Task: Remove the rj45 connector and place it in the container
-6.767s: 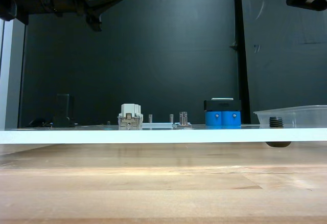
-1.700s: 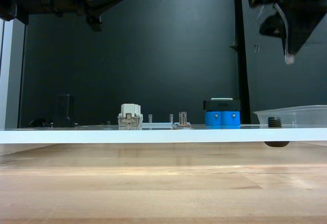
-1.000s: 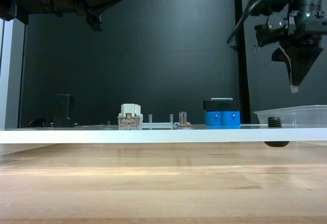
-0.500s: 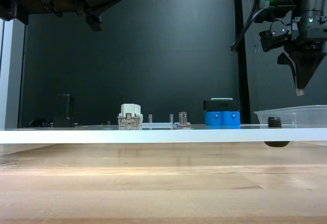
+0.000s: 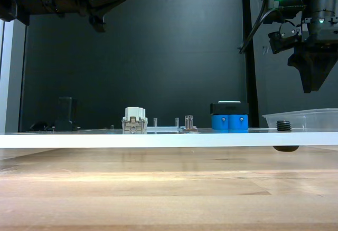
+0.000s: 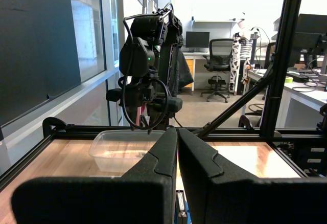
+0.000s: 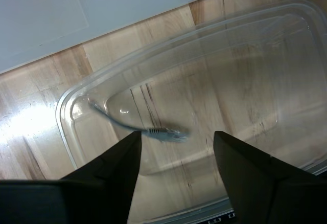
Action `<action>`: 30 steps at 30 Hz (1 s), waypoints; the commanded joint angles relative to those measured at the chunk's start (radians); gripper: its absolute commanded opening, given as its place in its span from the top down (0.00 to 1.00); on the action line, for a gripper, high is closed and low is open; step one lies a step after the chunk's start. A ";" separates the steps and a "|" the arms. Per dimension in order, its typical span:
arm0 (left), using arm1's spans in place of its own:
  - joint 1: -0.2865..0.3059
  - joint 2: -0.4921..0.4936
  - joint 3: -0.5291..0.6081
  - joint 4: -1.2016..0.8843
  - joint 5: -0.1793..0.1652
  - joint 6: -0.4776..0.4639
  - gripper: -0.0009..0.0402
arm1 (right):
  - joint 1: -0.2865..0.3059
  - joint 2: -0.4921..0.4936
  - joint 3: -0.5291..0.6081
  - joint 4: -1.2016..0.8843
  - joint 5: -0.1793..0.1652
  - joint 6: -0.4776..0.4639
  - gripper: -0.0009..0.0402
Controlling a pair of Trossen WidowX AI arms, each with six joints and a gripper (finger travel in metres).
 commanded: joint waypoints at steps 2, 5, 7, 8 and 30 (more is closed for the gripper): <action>0.000 0.000 0.000 0.000 0.000 0.000 0.98 | 0.000 0.001 0.001 0.000 0.001 0.000 0.41; 0.000 0.000 0.000 0.000 0.000 0.000 0.98 | 0.000 0.001 0.001 0.000 0.002 0.000 0.39; 0.000 0.000 0.000 0.000 0.000 0.000 0.98 | 0.000 0.001 0.001 0.000 0.002 0.000 0.39; 0.000 0.000 0.000 0.000 0.000 0.000 0.98 | 0.000 0.001 0.001 0.000 0.002 0.000 0.40; 0.000 0.000 0.000 0.000 0.000 0.000 0.98 | 0.000 0.001 0.001 0.005 0.002 0.000 0.39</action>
